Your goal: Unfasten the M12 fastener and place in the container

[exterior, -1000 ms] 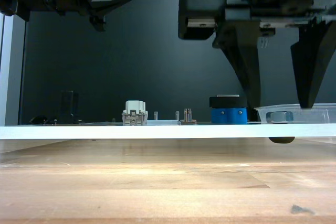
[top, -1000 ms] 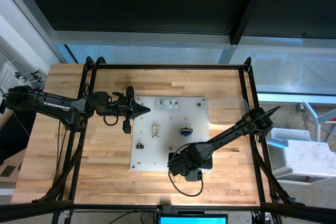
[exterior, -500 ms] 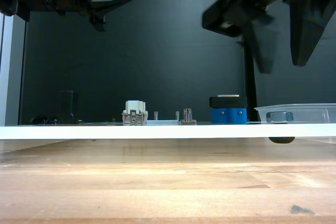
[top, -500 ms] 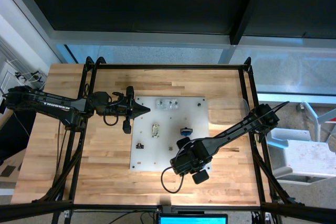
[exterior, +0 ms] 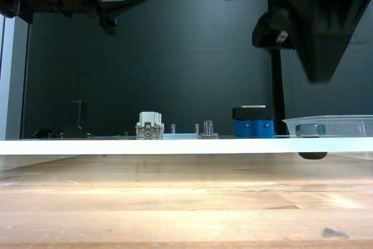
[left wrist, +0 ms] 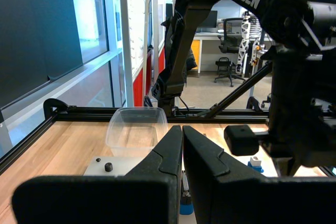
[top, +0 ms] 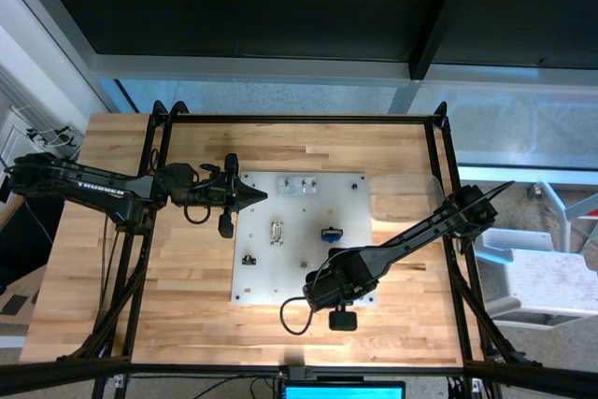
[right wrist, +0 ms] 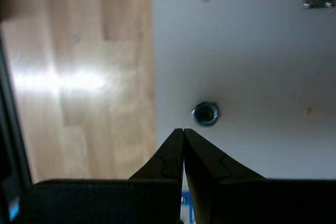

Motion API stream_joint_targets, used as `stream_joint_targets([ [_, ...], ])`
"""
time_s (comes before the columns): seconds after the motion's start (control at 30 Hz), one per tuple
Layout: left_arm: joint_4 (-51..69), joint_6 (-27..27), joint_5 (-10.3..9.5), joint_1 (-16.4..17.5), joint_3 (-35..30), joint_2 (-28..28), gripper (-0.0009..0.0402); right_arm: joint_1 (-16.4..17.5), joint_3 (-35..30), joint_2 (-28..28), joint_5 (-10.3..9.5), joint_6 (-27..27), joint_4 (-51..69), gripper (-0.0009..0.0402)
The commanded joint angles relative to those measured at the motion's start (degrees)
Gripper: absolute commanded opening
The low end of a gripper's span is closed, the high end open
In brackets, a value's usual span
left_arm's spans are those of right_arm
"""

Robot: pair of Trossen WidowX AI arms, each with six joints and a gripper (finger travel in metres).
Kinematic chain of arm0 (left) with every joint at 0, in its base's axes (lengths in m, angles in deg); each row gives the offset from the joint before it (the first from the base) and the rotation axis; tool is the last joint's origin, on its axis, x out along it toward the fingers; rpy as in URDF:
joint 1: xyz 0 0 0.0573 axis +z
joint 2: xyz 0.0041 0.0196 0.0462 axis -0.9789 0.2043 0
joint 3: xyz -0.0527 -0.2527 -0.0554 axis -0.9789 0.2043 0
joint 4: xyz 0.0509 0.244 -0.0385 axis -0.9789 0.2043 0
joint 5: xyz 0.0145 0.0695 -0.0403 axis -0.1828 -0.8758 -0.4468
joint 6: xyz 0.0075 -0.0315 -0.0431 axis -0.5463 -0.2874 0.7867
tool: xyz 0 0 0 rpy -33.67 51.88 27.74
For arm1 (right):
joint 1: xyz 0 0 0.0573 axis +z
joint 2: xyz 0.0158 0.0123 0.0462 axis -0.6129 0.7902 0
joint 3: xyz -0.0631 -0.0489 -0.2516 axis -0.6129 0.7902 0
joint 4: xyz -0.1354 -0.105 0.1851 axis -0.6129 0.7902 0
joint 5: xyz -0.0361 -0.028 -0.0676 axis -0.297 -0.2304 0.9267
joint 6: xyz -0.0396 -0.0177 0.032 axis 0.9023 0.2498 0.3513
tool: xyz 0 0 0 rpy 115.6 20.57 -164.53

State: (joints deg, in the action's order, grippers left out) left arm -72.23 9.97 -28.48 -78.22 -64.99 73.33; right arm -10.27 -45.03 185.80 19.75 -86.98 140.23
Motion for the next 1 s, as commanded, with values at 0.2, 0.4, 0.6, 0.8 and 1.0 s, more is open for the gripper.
stream_joint_targets([
  [0.2, 0.0, 0.0, 0.0, 0.0, 0.0, 0.0, 0.0, 0.3, 5.7, -0.5, -2.4, -0.9, -7.1, 0.0],
  [0.4, 0.0, 0.0, 0.0, 0.0, 0.0, 0.0, 0.0, 0.2, 7.9, -0.5, -3.02, -1.3, -9.1, 0.0],
  [0.6, 0.0, 0.0, 0.0, 0.0, 0.0, 0.0, 0.0, 0.2, 9.1, -0.5, -1.86, -1.4, -9.9, 0.0],
  [0.8, 0.0, 0.0, 0.0, 0.0, 0.0, 0.0, 0.0, 0.1, 9.2, -0.6, 0.11, -1.3, -9.6, 0.0],
  [1.0, 0.0, 0.0, 0.0, 0.0, 0.0, 0.0, 0.0, 0.1, 9.2, -0.7, 0.26, -1.4, -8.8, 0.0],
])
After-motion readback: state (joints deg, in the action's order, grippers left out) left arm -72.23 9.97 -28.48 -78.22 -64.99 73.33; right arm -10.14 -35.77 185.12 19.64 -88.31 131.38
